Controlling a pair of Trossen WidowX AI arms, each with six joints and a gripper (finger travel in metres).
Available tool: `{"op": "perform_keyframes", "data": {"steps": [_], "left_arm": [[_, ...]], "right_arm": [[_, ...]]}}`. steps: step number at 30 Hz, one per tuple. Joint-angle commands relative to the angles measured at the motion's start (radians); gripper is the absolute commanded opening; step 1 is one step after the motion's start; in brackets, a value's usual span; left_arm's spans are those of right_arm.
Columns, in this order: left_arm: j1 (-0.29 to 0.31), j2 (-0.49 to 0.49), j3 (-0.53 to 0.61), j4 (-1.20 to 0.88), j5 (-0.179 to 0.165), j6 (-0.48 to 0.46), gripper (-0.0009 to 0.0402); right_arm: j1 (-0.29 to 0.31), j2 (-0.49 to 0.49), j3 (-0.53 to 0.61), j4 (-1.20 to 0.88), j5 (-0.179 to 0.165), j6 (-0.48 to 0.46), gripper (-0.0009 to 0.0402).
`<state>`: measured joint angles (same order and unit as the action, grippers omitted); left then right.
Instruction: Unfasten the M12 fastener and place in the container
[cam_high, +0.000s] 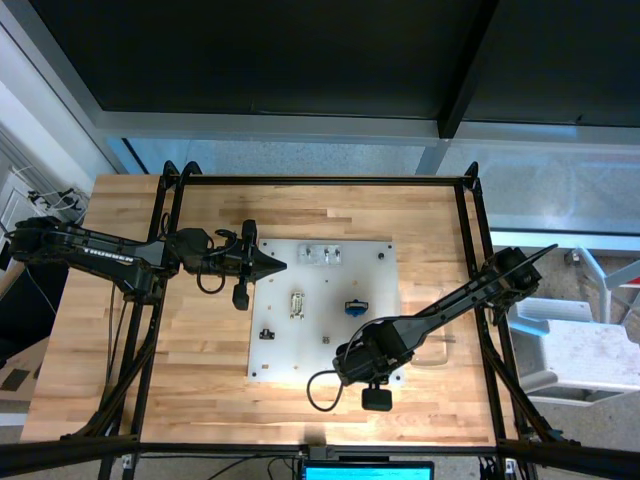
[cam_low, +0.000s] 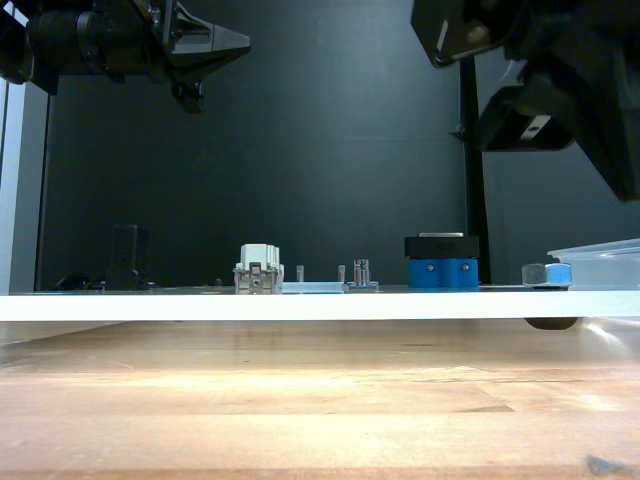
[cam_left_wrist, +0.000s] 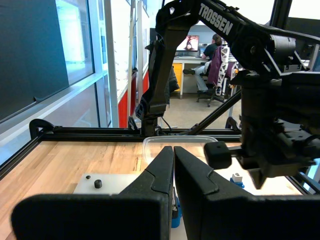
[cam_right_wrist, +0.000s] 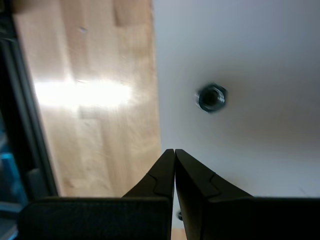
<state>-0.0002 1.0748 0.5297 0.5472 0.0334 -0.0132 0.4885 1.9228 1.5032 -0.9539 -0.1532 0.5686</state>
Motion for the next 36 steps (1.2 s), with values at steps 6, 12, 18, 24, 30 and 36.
{"op": "perform_keyframes", "data": {"steps": [6, 12, 18, 24, 30, 36], "left_arm": [[0.0, 0.0, 0.0, 0.0, 0.0, 0.0, 0.0], [0.0, 0.0, 0.0, 0.0, 0.0, 0.0, 0.0], [0.0, 0.0, 0.0, 0.0, 0.0, 0.0, 0.0], [0.0, 0.0, 0.0, 0.0, 0.0, 0.0, 0.0], [0.0, 0.0, 0.0, 0.0, 0.0, 0.0, 0.0], [0.0, 0.0, 0.0, 0.0, 0.0, 0.0, 0.0]], "right_arm": [[0.002, 0.037, -0.008, 0.058, 0.033, -0.032, 0.0], [0.002, 0.065, -0.009, 0.065, 0.056, -0.054, 0.0], [-0.005, 0.071, -0.01, 0.069, 0.057, -0.062, 0.0], [-0.009, 0.071, -0.019, 0.069, 0.084, -0.061, 0.0], [-0.011, 0.071, -0.024, 0.069, 0.086, -0.061, 0.0], [-0.011, 0.068, -0.024, 0.05, 0.137, -0.064, 0.0]]}}
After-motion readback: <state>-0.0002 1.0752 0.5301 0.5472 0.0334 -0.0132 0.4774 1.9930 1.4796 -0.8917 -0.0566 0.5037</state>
